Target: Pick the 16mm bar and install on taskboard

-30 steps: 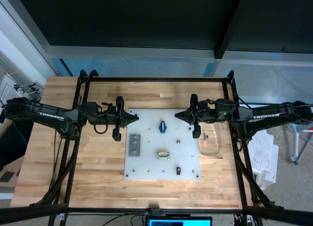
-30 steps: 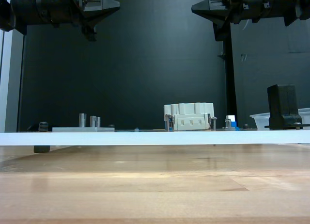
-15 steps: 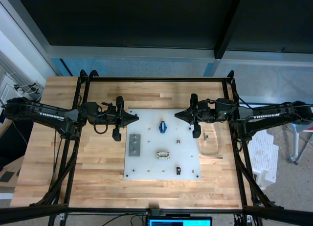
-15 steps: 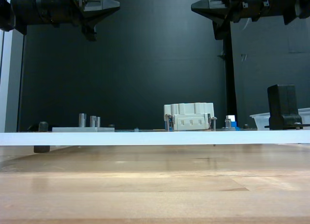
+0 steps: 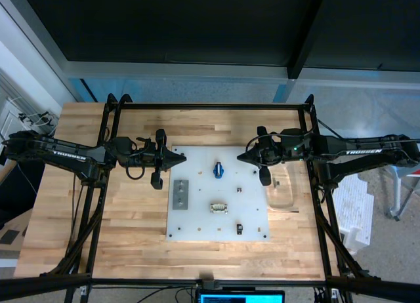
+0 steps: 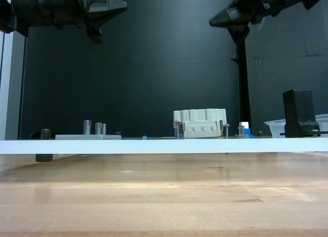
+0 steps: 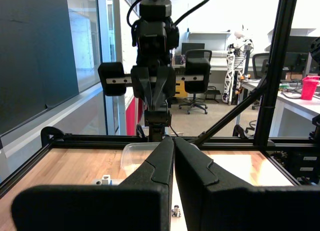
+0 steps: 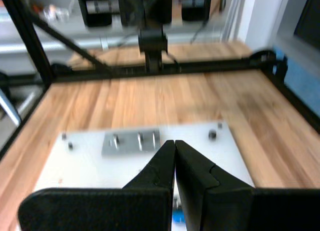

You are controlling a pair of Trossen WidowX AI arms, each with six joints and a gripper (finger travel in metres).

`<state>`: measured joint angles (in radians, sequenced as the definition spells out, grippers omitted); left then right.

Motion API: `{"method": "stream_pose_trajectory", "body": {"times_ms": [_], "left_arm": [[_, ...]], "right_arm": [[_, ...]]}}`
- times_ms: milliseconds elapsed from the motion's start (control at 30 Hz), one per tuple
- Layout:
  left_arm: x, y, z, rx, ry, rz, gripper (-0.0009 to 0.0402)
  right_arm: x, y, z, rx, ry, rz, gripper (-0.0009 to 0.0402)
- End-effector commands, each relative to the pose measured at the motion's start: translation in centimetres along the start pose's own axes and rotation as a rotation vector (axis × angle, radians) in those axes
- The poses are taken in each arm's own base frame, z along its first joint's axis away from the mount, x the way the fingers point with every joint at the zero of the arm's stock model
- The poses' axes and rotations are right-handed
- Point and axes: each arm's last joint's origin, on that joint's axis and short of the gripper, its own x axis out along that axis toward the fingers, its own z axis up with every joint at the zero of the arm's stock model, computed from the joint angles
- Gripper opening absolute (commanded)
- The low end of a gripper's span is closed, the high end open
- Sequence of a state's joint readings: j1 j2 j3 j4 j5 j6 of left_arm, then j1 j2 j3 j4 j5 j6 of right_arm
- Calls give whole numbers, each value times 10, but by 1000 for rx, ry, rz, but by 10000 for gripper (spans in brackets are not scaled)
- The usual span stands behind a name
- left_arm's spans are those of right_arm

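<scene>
The white taskboard (image 5: 197,218) lies flat mid-table, carrying a grey two-hole block (image 5: 180,193), a blue piece (image 5: 218,170) and a silver connector (image 5: 218,208). My left gripper (image 5: 184,157) hangs shut and empty above the board's far left corner; its fingers (image 7: 165,156) touch. My right gripper (image 5: 239,157) is also shut and empty, pitched down over the board's far right part, with the block (image 8: 131,141) ahead of it. I cannot pick out the 16mm bar with certainty; a tiny grey speck lies in the clear tray (image 5: 283,197).
A small black part (image 5: 240,228) stands near the board's front right. The tray sits just off the board's right edge, under the right arm. Black frame rails (image 5: 210,107) run around the wooden table (image 5: 131,244).
The right gripper has tipped nose-down and shifted slightly right. The left arm has not moved.
</scene>
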<state>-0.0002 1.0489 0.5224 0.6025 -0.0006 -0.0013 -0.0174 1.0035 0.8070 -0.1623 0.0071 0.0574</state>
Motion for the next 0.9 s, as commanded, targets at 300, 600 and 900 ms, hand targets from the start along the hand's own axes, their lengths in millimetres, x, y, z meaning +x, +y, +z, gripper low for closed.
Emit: {"method": "stream_pose_trajectory", "body": {"times_ms": [300, 600, 900], "left_arm": [[0, 0, 0, 0, -1, 0, 0], [0, 0, 0, 0, -1, 0, 0], [0, 0, 0, 0, -1, 0, 0]], "right_arm": [[-8, -1, -13, 7, 254, -15, 0], [-24, 0, -21, 8, 500, -27, 0], [-37, 0, -20, 3, 703, -38, 0]]}}
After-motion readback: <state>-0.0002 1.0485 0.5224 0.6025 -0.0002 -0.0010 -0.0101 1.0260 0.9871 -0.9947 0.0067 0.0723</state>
